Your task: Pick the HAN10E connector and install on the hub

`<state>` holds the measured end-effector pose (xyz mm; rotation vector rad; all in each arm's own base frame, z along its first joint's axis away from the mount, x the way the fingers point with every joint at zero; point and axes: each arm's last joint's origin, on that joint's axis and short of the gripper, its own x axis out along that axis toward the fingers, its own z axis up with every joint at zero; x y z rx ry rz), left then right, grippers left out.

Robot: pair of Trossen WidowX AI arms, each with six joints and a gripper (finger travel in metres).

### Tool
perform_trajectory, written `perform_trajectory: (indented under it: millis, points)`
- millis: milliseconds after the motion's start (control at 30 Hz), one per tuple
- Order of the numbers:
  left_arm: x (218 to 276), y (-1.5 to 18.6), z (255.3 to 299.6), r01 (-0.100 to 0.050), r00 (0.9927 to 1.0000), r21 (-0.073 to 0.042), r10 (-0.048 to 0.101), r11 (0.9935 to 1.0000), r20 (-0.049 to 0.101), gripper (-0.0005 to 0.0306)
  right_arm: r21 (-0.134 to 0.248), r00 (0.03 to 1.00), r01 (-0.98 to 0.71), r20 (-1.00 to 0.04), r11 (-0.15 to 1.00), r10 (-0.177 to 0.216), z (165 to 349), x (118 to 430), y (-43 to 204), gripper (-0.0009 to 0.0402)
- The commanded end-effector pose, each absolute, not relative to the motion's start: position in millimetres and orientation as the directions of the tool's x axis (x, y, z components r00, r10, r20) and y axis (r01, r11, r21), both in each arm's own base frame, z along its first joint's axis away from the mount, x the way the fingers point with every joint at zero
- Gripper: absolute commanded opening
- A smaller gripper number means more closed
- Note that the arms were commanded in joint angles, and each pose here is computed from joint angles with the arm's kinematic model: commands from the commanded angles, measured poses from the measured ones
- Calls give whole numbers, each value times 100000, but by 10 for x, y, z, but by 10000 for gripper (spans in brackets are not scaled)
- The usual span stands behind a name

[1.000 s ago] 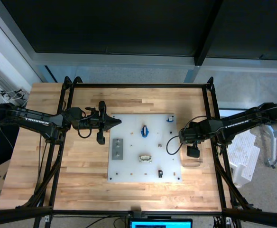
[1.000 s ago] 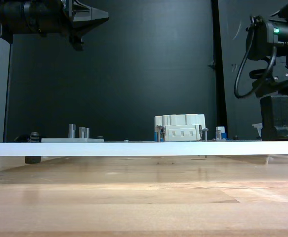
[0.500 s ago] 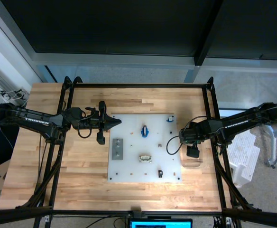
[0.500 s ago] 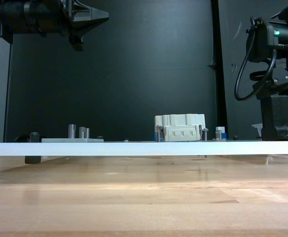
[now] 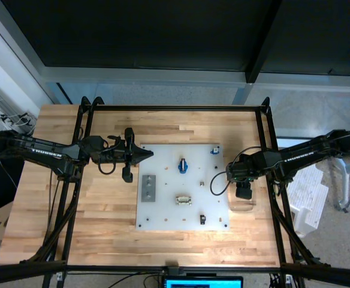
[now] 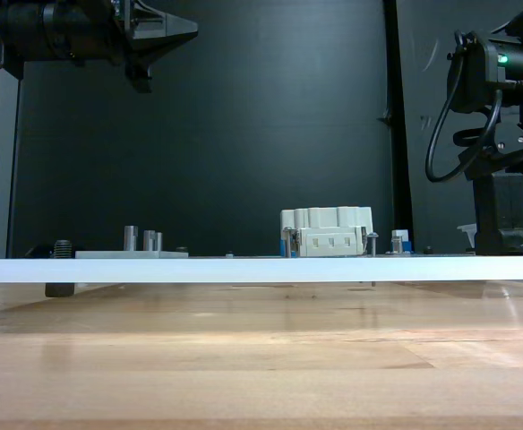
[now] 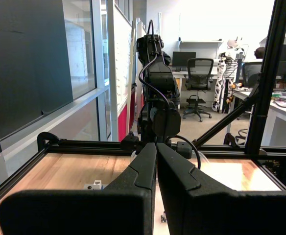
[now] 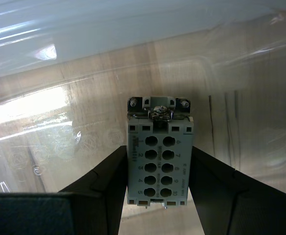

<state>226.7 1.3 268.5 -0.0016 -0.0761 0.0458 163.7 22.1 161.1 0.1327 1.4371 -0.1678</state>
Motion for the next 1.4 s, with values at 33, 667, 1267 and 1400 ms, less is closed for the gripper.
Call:
perform_trajectory:
  millis: [33,667,1267,1400]
  points:
    - [2268,13,2686,-4564,99603,-332,4576,99895,7633,0,-953,12643,19442,-99137,98087,-3469,1615,1639,222,119]
    - [2268,14,2686,-4602,99601,-332,4614,99893,7633,0,-974,15373,18045,-98738,98354,-3799,2064,1693,233,37]
    - [2268,13,2686,-4564,99603,-332,4576,99895,7633,0,793,17059,16400,-98513,98643,-2044,2500,1787,292,34]
    - [2268,13,2686,-4564,99603,-332,4576,99895,7633,0,246,16721,12646,-98574,99197,-1887,2546,1944,378,35]
